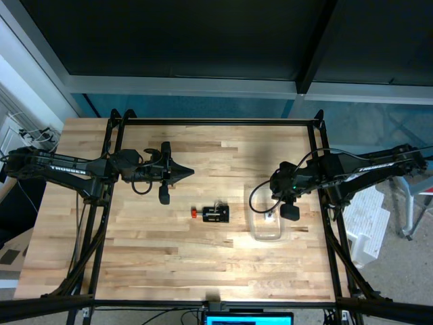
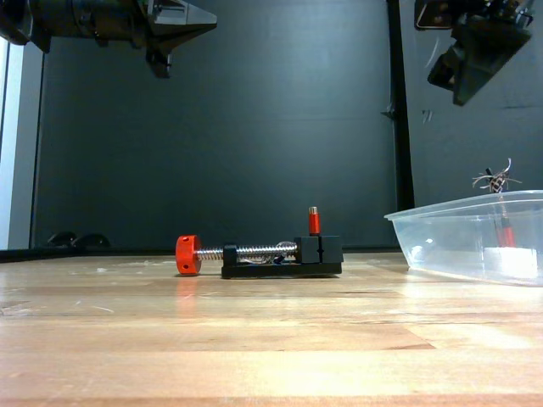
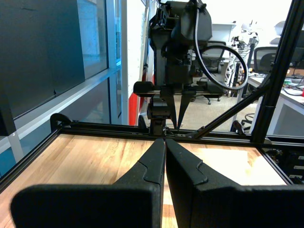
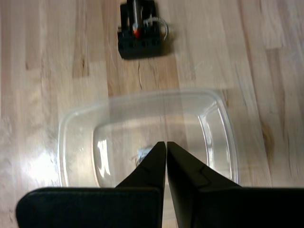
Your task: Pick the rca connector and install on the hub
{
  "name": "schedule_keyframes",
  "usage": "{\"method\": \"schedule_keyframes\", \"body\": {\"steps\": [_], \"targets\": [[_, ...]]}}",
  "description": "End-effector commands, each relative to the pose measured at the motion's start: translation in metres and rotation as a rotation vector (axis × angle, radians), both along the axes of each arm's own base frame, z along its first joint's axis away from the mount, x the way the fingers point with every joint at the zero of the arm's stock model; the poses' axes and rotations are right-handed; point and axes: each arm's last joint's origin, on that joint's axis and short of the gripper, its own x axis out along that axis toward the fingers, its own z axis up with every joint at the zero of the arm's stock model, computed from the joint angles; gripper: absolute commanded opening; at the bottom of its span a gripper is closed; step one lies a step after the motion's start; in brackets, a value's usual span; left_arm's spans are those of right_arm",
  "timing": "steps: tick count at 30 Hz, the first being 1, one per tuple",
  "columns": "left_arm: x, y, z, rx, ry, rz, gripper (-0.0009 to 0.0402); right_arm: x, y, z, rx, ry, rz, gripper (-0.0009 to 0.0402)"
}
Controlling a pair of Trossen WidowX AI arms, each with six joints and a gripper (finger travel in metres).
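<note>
While both arms hang clear of the table (image 1: 169,271), the nearest thing on the wood is a clear plastic tray (image 2: 441,233). It stands to the right of the hub (image 2: 280,259) and a little closer to the front edge, apart from it, with bare planks between the two. The right claw (image 4: 166,143) hovers over this tray, right of the hub and well above it, pointing down into the tray. Its fingers are pressed together with only a hairline between them, and nothing shows in their grip. On the tray floor, just beside the claw's tips, lies a small greyish piece (image 4: 141,154). Whether that is the rca connector I cannot tell, as the piece is too small to pick out with certainty. The hub itself lies flat near the table's middle. Its red knob (image 2: 187,254) points left, and a short red post (image 2: 314,220) stands upright on its black block end. Farther back and to the left of the hub, the left claw (image 3: 165,140) hangs high and level with its tips aimed rightward. Its fingers are likewise closed tight, gripping nothing.
</note>
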Motion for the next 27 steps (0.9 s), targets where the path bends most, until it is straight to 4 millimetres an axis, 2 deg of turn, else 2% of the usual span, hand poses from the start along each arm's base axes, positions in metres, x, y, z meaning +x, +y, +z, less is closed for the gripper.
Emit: {"method": "schedule_keyframes", "body": {"steps": [1,16,21,27], "targets": [[0.000,0.000,0.000,0.000,0.000,0.000,0.0000,0.001,0.003,-0.003,-0.017,0.025,0.003,0.0027],[0.000,0.000,0.000,0.000,0.000,0.000,0.0000,0.010,0.009,-0.022,-0.029,0.167,-0.027,0.0177],[0.000,0.000,0.000,0.000,0.000,0.000,0.0000,0.016,0.011,-0.032,-0.043,0.236,-0.030,0.0197],[0.000,0.000,0.000,0.000,0.000,0.000,0.0000,0.023,0.014,-0.042,-0.056,0.285,-0.024,0.0197]]}}
